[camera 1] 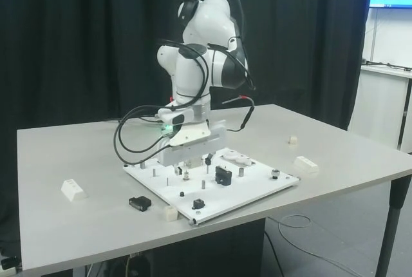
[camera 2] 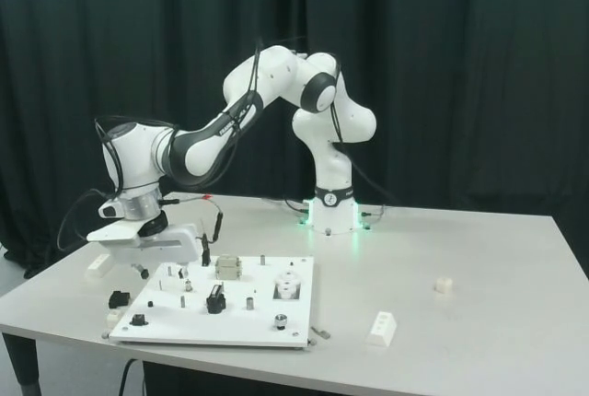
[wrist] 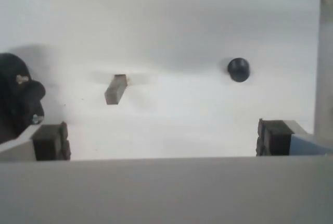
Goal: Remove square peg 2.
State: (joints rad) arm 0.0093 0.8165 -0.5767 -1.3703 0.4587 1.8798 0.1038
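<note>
The square peg is a small grey block standing tilted on the white board, bare board around it. The gripper hovers above, fingers wide apart, empty.

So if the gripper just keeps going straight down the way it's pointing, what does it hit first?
Probably the bare white board. The gripper has its jaws open, and the small grey peg sits slightly off the line between them. Depth is hard to judge.
</note>
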